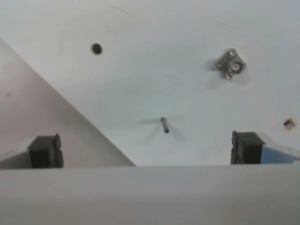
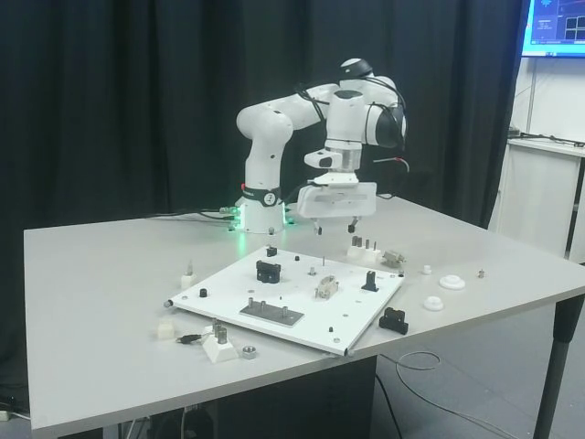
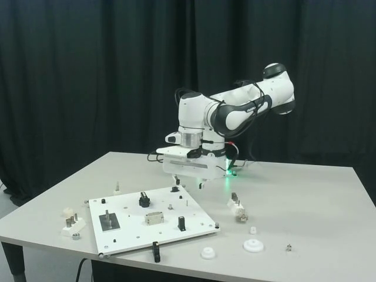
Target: Pick small gear.
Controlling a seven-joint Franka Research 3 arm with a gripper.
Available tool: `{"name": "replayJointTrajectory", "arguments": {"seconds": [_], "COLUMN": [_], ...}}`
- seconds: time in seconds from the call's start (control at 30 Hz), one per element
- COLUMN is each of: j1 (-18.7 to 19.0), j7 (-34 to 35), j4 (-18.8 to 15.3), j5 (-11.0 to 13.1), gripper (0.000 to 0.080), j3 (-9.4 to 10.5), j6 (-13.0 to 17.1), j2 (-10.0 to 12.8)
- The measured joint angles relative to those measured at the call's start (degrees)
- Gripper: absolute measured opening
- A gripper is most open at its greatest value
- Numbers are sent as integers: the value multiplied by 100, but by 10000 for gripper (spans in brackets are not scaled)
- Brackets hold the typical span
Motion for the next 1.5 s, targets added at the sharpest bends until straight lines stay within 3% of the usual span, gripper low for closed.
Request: {"name": "replayJointTrajectory", "arguments": {"seconds": [0.8, 1.2, 1.5], "j1": [347, 539, 710], "j7": [586, 1011, 1461], "j4": [757, 1242, 1508], "j5": [161, 237, 380], "gripper": [800, 800, 800], "j3": [16, 385, 790], "j6": [-105, -77, 227], "j2": [-41, -40, -39]}}
